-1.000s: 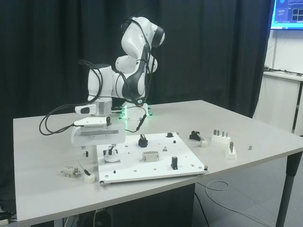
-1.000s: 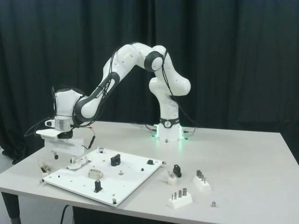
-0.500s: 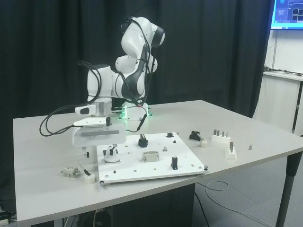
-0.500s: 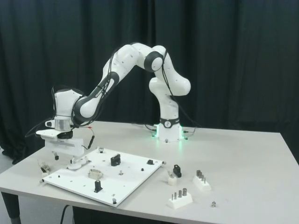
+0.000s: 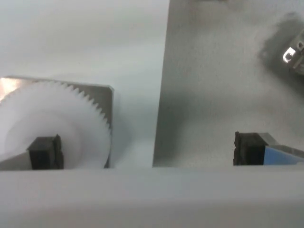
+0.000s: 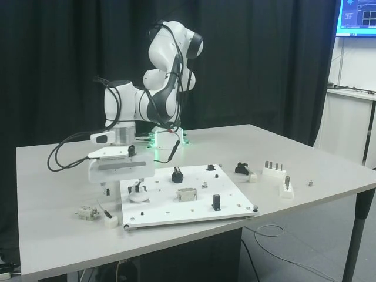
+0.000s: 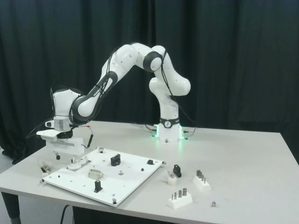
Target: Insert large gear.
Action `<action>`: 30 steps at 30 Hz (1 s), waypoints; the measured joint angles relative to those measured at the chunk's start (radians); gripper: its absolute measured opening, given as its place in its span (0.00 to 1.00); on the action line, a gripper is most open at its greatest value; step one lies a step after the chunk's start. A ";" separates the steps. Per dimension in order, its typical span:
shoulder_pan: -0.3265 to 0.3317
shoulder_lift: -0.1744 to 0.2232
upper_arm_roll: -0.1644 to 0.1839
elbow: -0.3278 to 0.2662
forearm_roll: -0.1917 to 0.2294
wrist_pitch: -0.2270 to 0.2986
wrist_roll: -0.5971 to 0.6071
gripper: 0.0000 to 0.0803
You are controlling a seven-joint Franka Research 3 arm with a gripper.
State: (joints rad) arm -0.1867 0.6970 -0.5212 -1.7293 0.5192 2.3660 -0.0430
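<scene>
Large gear [image 5: 54, 126]: white, seated on white assembly board [image 6: 194, 205], near-left corner. Gripper [image 6: 122, 187]: fingers spread, holding nothing, risen slightly since a second ago. Insertion judged done; arm withdrawing.

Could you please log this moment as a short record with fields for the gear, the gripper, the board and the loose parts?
large gear: white large gear lying flat at a corner of the white board
gripper: gripper above that corner, fingers wide apart, holding nothing
board: carries several small black fixtures, one black fixture near its front edge
loose parts: white peg holders on the grey table, beside the board
</scene>
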 joint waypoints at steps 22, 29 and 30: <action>-0.001 0.013 0.001 0.020 0.000 -0.013 0.000 1.00; -0.001 0.022 0.000 0.032 0.000 -0.013 0.000 1.00; -0.001 0.023 -0.001 0.032 0.000 -0.013 0.000 1.00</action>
State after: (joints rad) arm -0.1882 0.7196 -0.5218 -1.6970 0.5192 2.3532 -0.0430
